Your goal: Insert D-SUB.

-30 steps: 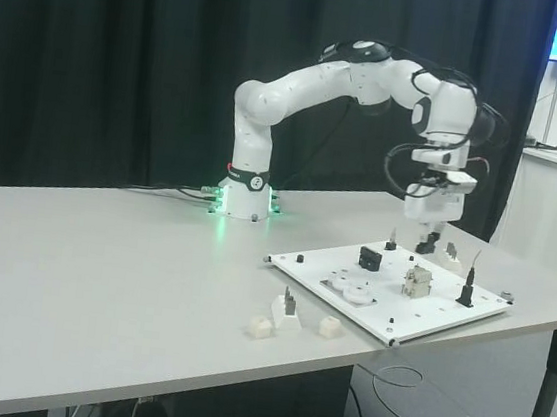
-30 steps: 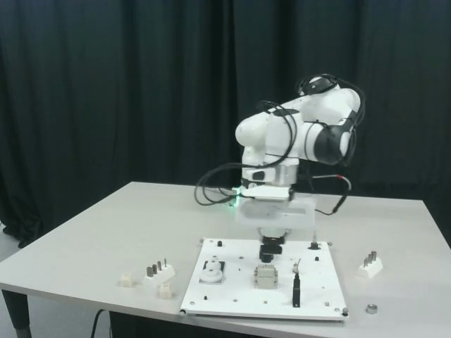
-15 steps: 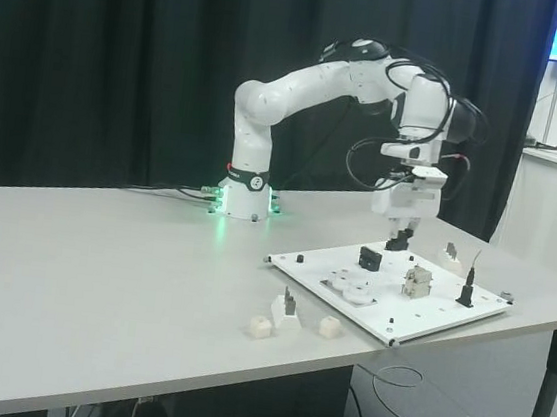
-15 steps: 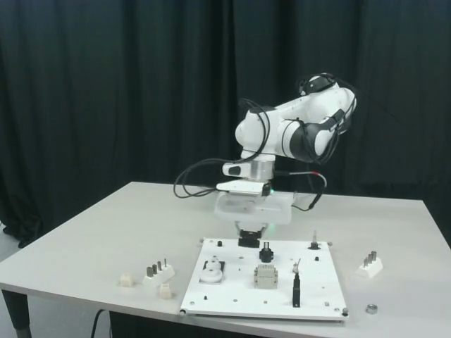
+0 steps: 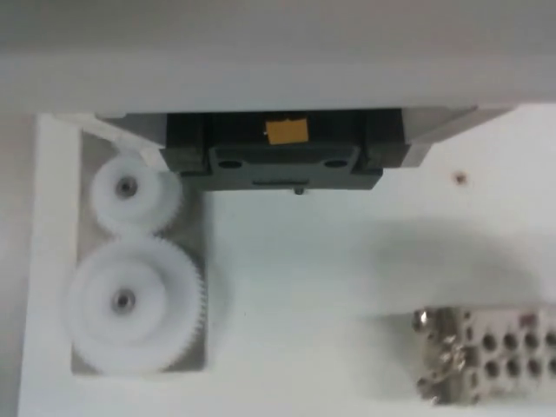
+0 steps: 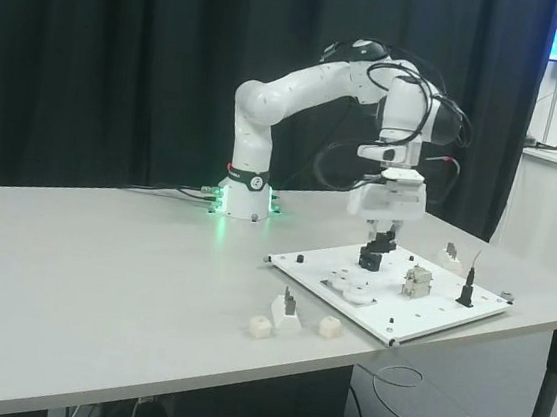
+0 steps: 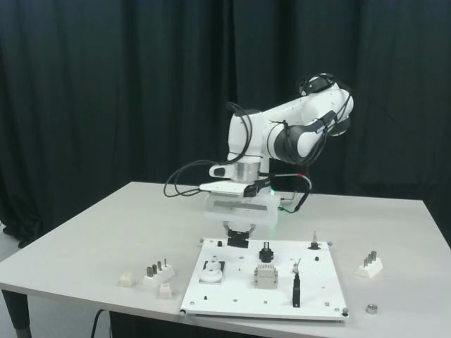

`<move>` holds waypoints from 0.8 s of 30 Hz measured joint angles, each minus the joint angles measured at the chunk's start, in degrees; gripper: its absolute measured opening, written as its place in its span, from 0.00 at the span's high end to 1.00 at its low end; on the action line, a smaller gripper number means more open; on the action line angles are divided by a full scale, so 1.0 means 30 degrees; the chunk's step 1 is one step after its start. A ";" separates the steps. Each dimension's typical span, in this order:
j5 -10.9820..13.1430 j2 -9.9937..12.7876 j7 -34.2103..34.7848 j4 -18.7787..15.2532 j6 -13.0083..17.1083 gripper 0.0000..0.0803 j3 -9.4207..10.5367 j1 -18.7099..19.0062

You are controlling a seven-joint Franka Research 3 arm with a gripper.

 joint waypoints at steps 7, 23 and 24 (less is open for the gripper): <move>0.1106 0.0001 0.3031 -0.0532 -0.0894 0.53 -0.0309 -0.0173; 0.1174 -0.0059 0.9826 -0.1181 -0.1987 0.53 -0.1062 0.0040; 0.1079 -0.0088 1.0135 -0.1201 -0.2006 0.53 -0.1091 0.0090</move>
